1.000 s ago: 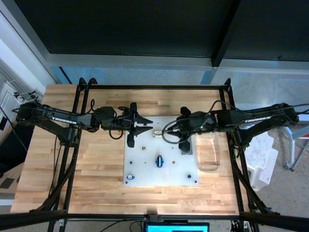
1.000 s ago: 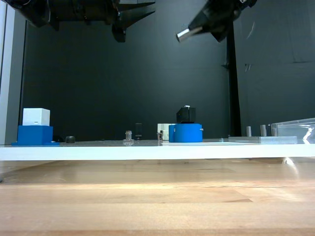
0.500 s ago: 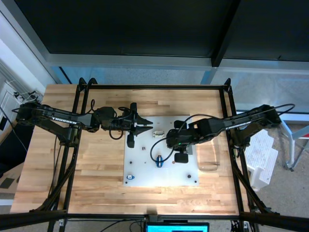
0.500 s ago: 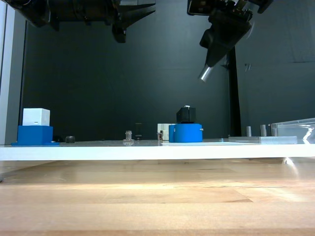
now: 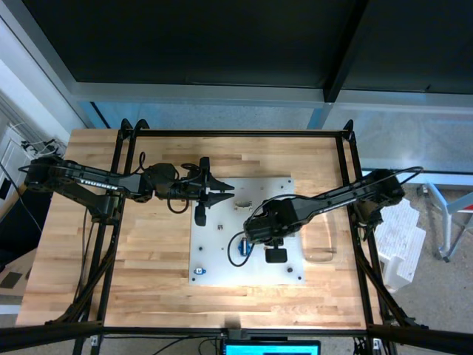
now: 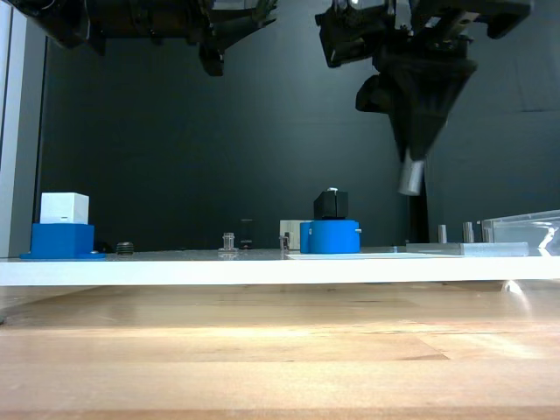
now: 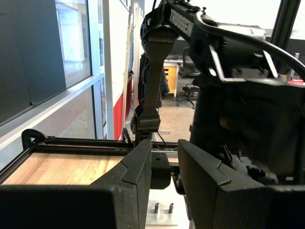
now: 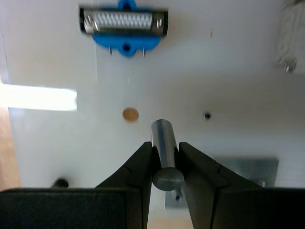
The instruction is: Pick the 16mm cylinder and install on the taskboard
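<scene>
Hovering: left gripper, right gripper (1 cylinder).

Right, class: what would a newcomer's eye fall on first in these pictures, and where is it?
First, the shiny cylinder, pinched in the right gripper and pointing down above the white taskboard, near a small brown hole. Next, the left gripper, open and empty, hovers over the board's far left part. The blue connector also stands out against the white.
</scene>
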Tool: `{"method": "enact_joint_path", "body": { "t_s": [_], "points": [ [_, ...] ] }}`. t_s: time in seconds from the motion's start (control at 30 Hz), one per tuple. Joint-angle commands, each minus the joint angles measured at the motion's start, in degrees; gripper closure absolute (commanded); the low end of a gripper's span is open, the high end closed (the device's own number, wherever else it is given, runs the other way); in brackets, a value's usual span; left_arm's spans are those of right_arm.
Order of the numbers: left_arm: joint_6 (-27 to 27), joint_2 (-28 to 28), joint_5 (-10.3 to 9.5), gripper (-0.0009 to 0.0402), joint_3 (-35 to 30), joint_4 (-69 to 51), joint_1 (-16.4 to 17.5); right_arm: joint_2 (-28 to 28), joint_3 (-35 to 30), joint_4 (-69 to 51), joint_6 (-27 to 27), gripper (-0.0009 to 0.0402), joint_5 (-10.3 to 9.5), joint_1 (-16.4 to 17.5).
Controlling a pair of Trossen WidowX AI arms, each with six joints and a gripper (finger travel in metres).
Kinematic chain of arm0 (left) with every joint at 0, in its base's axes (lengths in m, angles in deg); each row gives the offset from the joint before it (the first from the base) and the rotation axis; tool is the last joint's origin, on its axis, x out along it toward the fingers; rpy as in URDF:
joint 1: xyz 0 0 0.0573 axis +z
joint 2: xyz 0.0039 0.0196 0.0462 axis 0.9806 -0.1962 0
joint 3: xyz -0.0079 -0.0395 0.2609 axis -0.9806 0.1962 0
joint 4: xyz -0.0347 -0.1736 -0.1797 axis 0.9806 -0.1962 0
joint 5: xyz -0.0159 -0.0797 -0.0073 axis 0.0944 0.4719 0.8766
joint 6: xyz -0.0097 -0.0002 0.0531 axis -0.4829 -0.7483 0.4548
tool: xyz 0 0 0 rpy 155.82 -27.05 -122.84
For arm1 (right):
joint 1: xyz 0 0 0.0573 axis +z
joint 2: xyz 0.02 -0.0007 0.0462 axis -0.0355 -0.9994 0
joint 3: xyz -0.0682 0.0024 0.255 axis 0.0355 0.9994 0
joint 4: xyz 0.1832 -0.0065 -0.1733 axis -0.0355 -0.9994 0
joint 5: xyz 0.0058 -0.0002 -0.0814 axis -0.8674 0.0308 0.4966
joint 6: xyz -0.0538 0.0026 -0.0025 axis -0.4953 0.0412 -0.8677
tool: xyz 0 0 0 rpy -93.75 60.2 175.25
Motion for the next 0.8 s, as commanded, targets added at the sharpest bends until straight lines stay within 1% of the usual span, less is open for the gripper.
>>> {"method": "enact_joint_path", "body": {
  "t_s": [0.03,0.1,0.2,0.3,0.5,0.8],
  "points": [
    [0.0,-0.04,0.02,0.0319,-0.04,0.02,0.0,-2.56,-2.56,-2.25,1.03,0.0393,-1.05,0.44],
    [0.0,-0.04,0.02,0.0319,-0.04,0.02,0.0,-3.93,-3.85,-2.86,1.46,0.0393,-1.88,0.68],
    [0.0,-0.04,0.02,0.0319,-0.04,0.02,0.0,-5.57,-5.73,-3.19,1.64,0.0393,-2.01,1.11],
    [0.0,-0.04,0.02,0.0319,-0.04,0.04,0.0,-6.78,-6.56,-3.28,1.81,0.0393,-3.43,1.22],
    [0.0,-0.04,0.02,0.0319,-0.04,0.02,0.02,-8.57,-6.38,-3.43,2.03,0.0393,-3.41,1.25],
    [0.0,-0.04,0.02,0.0319,-0.04,0.04,0.0,-8.92,-5.29,-2.12,2.03,0.0393,-3.37,1.29]
  ]
}}
